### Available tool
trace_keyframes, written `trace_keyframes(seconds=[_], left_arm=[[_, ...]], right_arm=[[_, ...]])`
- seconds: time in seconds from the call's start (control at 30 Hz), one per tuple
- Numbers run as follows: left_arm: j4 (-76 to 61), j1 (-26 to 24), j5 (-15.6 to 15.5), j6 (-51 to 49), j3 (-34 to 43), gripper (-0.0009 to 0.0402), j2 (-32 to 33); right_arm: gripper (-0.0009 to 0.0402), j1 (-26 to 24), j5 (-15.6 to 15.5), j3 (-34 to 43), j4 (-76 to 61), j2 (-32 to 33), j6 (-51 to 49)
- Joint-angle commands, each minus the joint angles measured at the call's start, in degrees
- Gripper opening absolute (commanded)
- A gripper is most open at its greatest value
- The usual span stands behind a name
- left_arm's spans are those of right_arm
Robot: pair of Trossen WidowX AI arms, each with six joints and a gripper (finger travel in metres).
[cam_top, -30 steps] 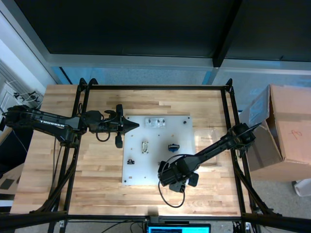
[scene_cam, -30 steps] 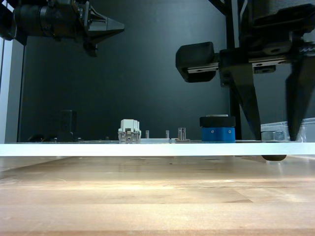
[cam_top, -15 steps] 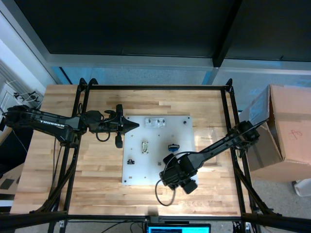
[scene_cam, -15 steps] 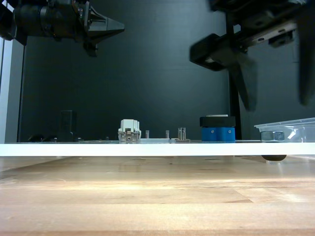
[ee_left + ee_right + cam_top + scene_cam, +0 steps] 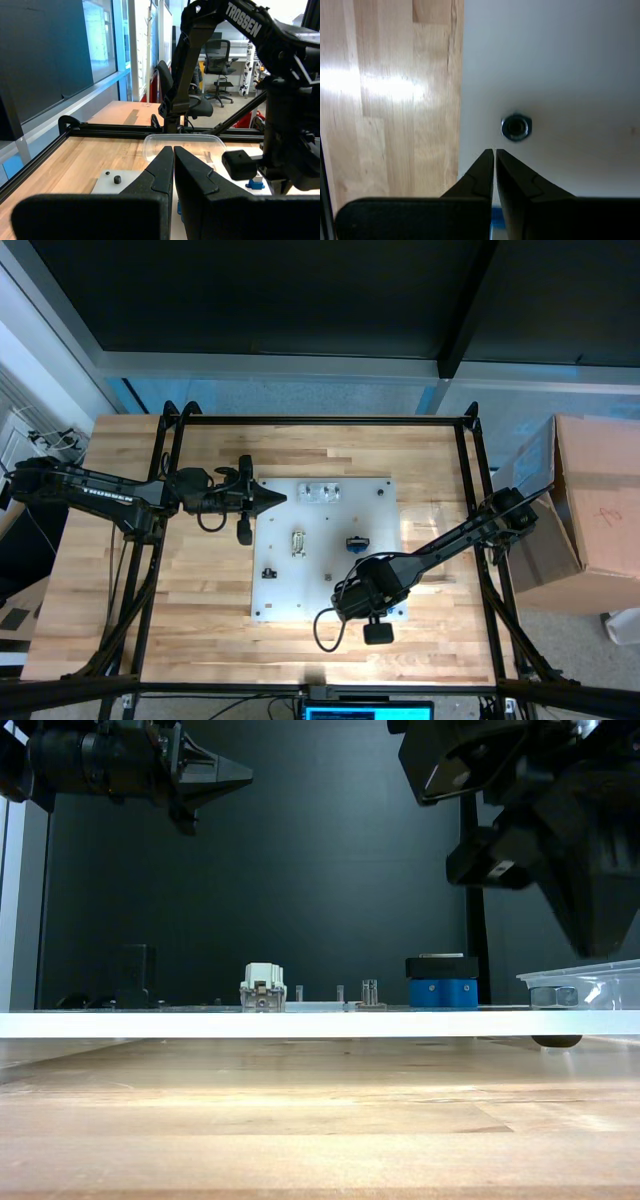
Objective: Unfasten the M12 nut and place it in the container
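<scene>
Right claw [image 5: 494, 151] points straight down over the board [image 5: 560, 60], closed on nothing, clear of the nut [image 5: 516, 127] on its stud; left claw [image 5: 278, 498], closed empty, reaches level above the board's left edge.

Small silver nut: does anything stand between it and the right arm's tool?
Nothing visible does. The small silver nut sits on its black stud on the white board, in plain sight just beyond the tips of the shut right tool, which hangs above the board. The shut left tool hovers high over the board's left edge.
</scene>
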Motion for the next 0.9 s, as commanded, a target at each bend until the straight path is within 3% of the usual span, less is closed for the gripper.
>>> trace_keyframes(seconds=[0.03, 0.5, 0.57, 0.77, 0.9], left_arm=[[0.0, 0.0, 0.0, 0.0, 0.0, 0.0, 0.0], [0.0, 0.0, 0.0, 0.0, 0.0, 0.0, 0.0], [0.0, 0.0, 0.0, 0.0, 0.0, 0.0, 0.0], [0.0, 0.0, 0.0, 0.0, 0.0, 0.0, 0.0], [0.0, 0.0, 0.0, 0.0, 0.0, 0.0, 0.0]], right_arm=[[-0.0001, 0.1, -1.6, -2.2, 3.3, 0.1, 0.1], [0.0, 0.1, -0.5, -4.4, 5.6, 0.2, -0.4], [0.0, 0.0, 1.4, -4.4, 5.2, 0.1, -0.5], [0.0, 0.0, 13.3, -3.0, 1.0, -0.9, 1.4], [0.0, 0.0, 13.3, -2.5, -0.5, -1.5, 1.8]])
